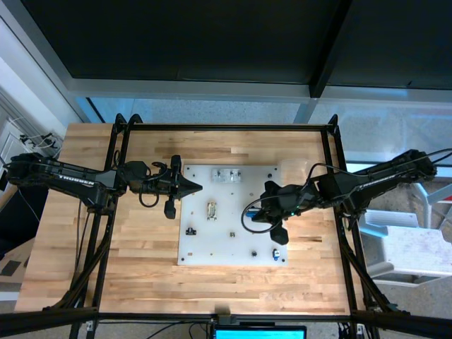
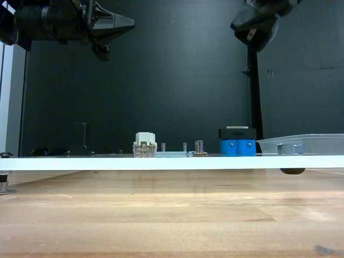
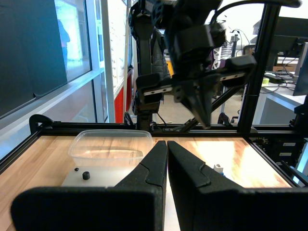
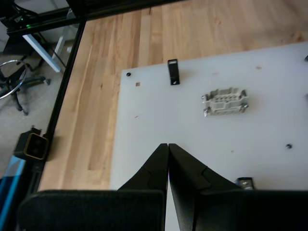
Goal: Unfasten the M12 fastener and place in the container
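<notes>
Both arms are showing matte black. The left arm [image 1: 74, 180] is wearing white TROSSEN lettering, and the right arm [image 1: 381, 174] is trailing a looped black cable [image 1: 243, 217]. The black wedge-fingered left gripper [image 3: 167, 142] is hanging at the left edge of the white board [image 1: 212, 244]. The right gripper [image 4: 168, 145] is hanging over its right part. Both are showing their tips touching.

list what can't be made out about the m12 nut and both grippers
M12 nut: the low view sets it against the clear container's wall and the high view shows it too small; fastened or lying inside, cannot tell.
Right gripper, shut above the white board's right half: partly cut off by the low view's top edge.
Left gripper, shut above the board's left edge: in its wrist view the fingers hide the board below.
</notes>
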`<state>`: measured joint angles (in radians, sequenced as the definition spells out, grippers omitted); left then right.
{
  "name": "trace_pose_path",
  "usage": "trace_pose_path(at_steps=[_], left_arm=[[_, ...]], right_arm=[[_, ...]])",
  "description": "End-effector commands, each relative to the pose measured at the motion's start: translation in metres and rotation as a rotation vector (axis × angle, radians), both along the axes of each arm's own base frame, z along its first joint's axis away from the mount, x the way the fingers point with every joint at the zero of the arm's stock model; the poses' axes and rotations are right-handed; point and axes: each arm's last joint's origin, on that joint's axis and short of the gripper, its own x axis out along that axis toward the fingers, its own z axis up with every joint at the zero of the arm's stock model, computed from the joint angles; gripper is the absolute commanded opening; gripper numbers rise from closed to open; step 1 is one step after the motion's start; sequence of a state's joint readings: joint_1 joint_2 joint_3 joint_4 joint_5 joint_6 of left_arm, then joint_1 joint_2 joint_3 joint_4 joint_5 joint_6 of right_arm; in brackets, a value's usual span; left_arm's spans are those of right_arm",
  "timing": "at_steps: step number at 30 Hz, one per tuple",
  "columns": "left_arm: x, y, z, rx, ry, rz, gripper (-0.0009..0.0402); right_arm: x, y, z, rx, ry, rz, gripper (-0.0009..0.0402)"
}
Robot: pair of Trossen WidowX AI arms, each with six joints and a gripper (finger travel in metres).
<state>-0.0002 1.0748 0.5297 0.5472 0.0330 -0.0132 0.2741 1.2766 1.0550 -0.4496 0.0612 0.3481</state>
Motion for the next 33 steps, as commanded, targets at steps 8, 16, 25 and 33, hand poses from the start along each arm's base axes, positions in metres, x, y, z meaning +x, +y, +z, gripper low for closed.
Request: trace_pose_path(at_steps=[8,16,25,33], left_arm=[[0.000,0.000,0.000,0.000,0.000,0.000,0.0000],[0.000,0.000,0.000,0.000,0.000,0.000,0.0000],[0.000,0.000,0.000,0.000,0.000,0.000,0.0000],[0.000,0.000,0.000,0.000,0.000,0.000,0.0000]], right_arm=[[0.024,0.015,0.008,-0.014,0.277,-0.114,0.0000],[0.043,0.025,0.006,0.010,0.512,-0.243,0.0000],[0.061,0.042,-0.001,0.074,0.672,-0.294,0.0000],[0.067,0.062,-0.017,0.117,0.744,-0.339,0.0000]])
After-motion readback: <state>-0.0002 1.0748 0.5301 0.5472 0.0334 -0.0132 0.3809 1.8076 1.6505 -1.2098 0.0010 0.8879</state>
